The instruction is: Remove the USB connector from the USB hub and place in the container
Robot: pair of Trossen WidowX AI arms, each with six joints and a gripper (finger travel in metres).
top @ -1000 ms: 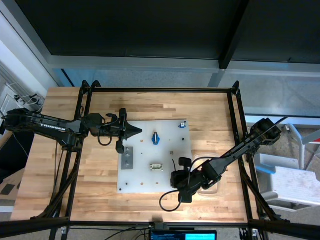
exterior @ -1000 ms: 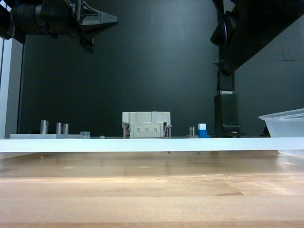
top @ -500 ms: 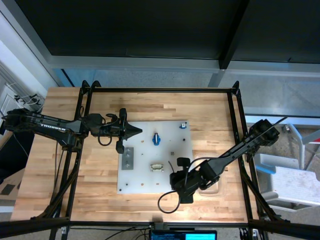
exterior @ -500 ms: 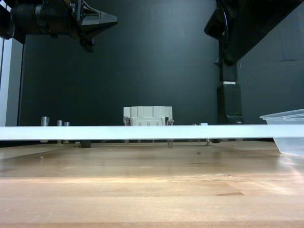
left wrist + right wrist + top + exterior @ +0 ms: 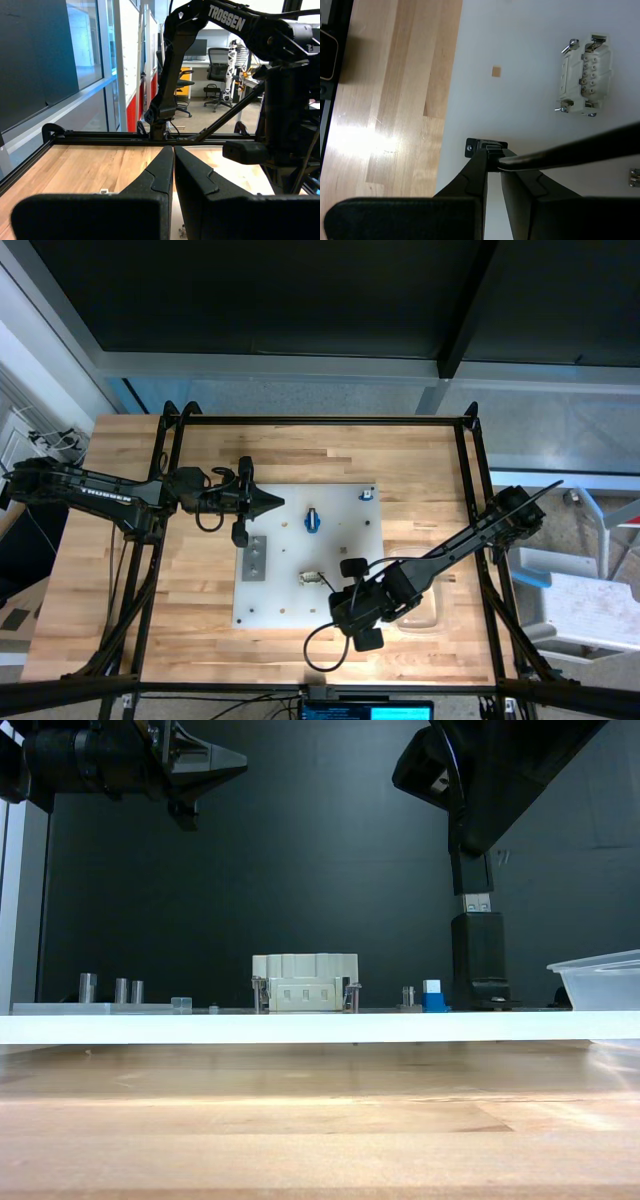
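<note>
My right gripper [image 5: 492,152] is shut on the USB connector [image 5: 496,149], whose thin black cable [image 5: 580,147] trails off sideways. In the low view the gripper [image 5: 472,870] holds the plug upright above the black USB hub [image 5: 478,960]. The plug's silver metal end [image 5: 476,904] shows between them, at the hub's top. From above, the right gripper [image 5: 338,607] hangs over the board's near right part and hides the hub. The clear container [image 5: 432,615] lies just right of it, partly under the arm. My left gripper [image 5: 275,502] is shut and empty, high over the board's far left.
The white task board [image 5: 290,612] carries a beige multi-pin socket [image 5: 313,578], a blue part [image 5: 312,520] and a grey block with pegs [image 5: 257,560]. A black frame [image 5: 470,500] rings the wooden table. A thick black cable loop [image 5: 312,652] hangs from the right arm.
Half a second ago the board's near edge was lifted off the table; it lies flat again. The right gripper has risen and shifted left, and more silver metal shows above the hub.
</note>
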